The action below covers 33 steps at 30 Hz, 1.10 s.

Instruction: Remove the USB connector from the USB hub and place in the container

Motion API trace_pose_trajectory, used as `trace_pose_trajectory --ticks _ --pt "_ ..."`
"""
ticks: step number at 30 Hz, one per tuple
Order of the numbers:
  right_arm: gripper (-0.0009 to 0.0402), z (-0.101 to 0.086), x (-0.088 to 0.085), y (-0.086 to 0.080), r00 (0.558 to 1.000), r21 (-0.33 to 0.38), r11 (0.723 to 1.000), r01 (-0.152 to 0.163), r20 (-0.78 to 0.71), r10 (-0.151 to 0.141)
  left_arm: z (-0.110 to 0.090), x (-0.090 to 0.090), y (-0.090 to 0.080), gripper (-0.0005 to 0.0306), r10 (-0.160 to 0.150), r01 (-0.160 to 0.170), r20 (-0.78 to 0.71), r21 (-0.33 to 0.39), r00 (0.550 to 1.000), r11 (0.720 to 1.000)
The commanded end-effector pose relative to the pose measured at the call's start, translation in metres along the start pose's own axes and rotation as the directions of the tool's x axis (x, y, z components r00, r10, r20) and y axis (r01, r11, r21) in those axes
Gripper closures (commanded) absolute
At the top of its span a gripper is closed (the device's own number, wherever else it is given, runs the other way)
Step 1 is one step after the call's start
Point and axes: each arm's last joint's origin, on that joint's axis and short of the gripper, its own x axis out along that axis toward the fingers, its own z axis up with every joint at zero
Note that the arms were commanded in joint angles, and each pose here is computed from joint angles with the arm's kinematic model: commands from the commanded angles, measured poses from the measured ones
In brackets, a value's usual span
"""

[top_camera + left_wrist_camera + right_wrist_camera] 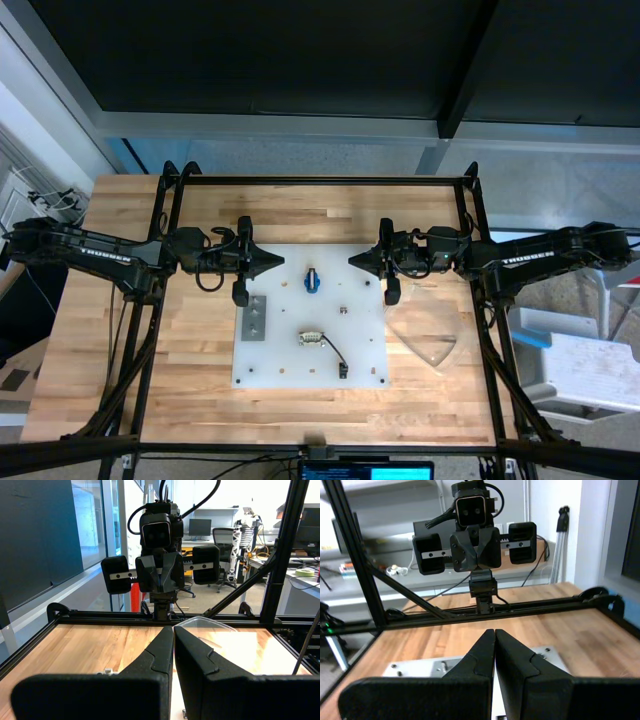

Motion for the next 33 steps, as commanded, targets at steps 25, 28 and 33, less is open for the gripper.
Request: trace_pose_trajectory --ticks 25,28,33 --pt "0.0393 0.028 0.004 0.050 0.881 -0.063 0.998 0.007 -0.472 -0.036 0.000 0.000 0.000 0.0300 0.000 0.000 0.001 0.000 1.000 1.000" --pt "0.0393 0.029 0.002 0.059 0.854 -0.068 0.997 0.019 -0.518 -0.051 0.000 0.000 0.000 0.0300 0.000 0.000 0.001 0.000 1.000 1.000" --pt "0.0393 0.031 -0.002 0.075 0.800 -0.092 0.995 0.040 -0.593 -0.087 0.000 0.000 0.000 0.0300 0.000 0.000 0.000 0.000 1.000 1.000"
